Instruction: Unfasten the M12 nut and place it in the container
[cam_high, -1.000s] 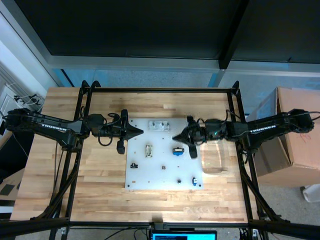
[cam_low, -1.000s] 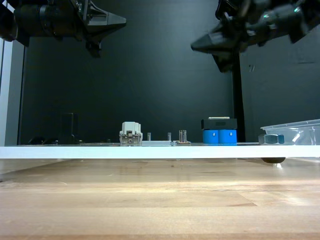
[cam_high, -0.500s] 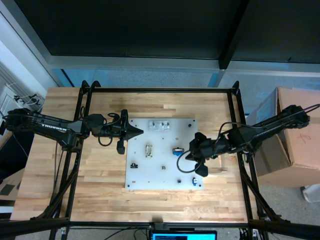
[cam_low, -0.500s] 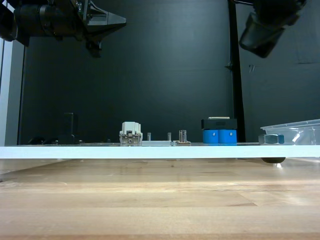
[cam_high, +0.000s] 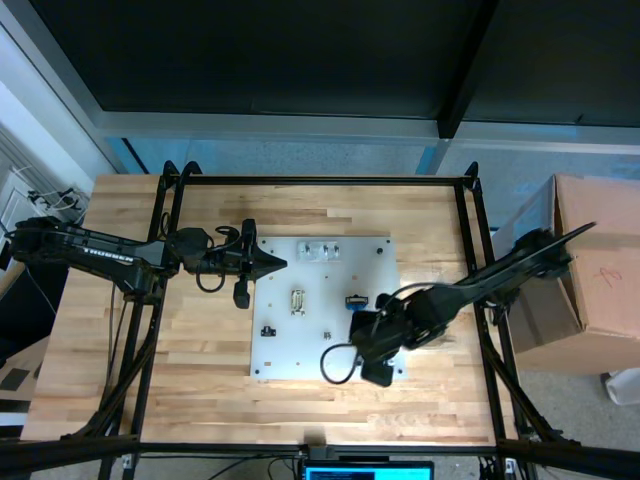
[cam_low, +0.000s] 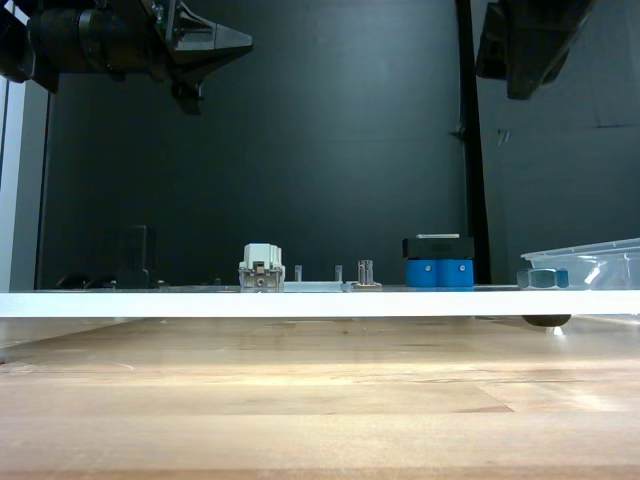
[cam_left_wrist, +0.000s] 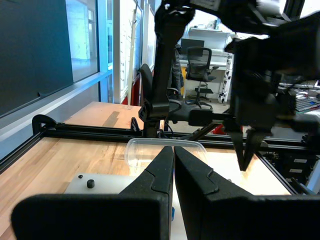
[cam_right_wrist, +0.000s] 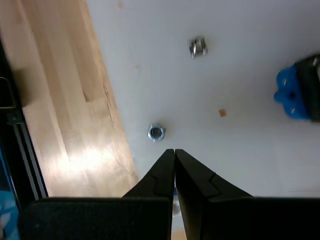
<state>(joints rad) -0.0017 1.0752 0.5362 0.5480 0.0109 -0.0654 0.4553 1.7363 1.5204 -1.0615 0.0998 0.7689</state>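
While closed left pincer hovers over board, closed right pincer overhangs nut, whose stud is hidden.

Low view's top edge crops right pincer

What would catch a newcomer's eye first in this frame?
The right gripper, shut, hangs over the near right part of the white board, pointing down close by the small silver nut on its stud. The left gripper, also shut, hovers high at the board's left edge.
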